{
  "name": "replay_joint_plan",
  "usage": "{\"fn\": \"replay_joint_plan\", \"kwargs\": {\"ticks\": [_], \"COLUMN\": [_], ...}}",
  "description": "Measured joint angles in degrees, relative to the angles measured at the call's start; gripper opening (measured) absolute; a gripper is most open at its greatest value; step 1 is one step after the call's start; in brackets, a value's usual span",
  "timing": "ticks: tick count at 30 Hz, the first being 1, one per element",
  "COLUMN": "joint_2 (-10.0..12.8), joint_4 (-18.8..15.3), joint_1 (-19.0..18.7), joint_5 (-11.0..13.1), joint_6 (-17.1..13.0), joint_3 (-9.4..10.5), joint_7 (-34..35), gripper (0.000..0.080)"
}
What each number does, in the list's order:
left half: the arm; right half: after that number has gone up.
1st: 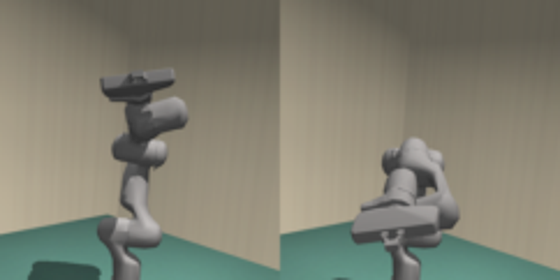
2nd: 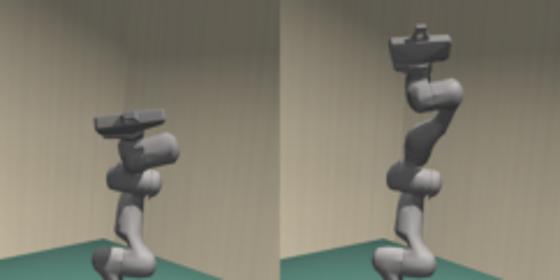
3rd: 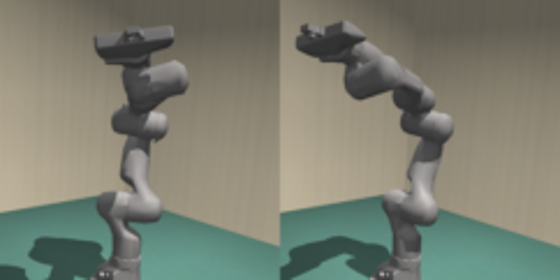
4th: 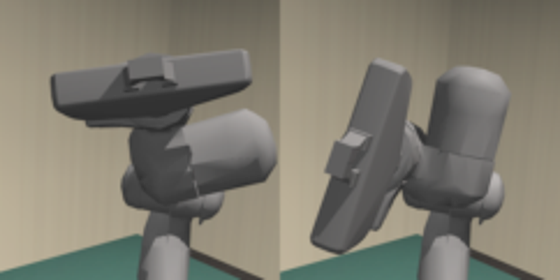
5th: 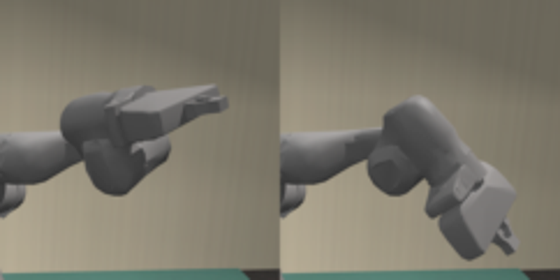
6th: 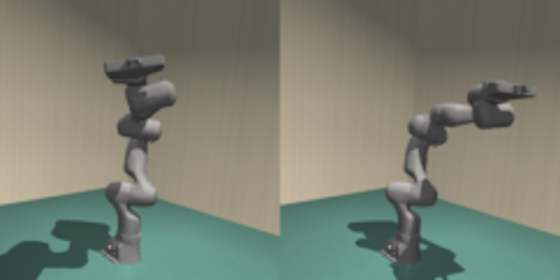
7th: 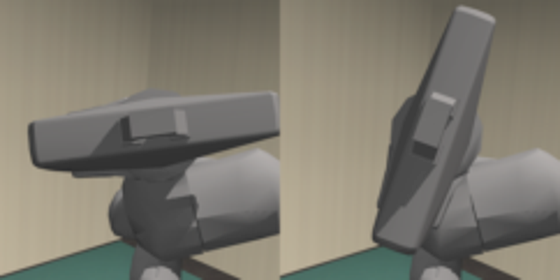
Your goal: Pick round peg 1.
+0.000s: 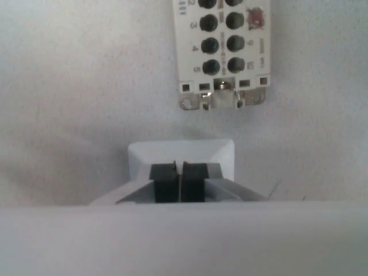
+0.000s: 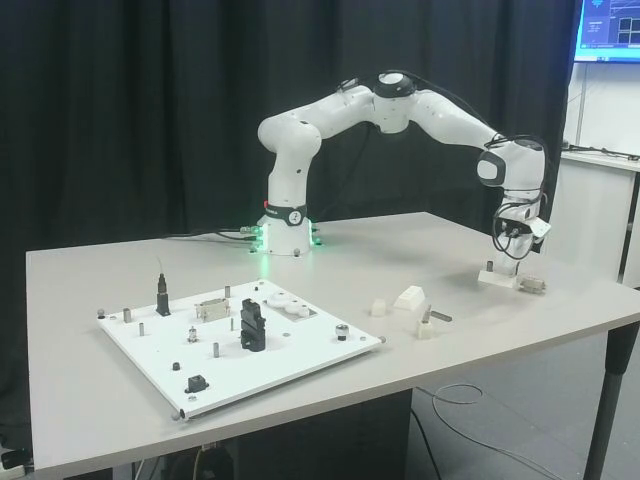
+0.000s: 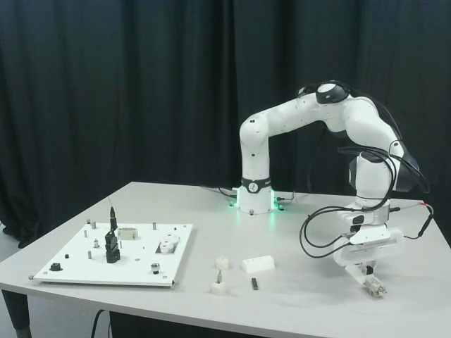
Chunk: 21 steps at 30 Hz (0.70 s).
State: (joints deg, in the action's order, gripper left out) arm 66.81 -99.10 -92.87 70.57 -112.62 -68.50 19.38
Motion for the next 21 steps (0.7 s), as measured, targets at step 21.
{"fn": "replay_joint_plan", "kwargs": {"ticks": [21], "joint_2": [-1.40], "joint_4": [0.58], "joint_1": [-1.37], "joint_5": [-1.56], "joint_6": [5.08], "joint_3": [-4.87], "joint_7": [-0.06], "gripper": [0.0019]}}
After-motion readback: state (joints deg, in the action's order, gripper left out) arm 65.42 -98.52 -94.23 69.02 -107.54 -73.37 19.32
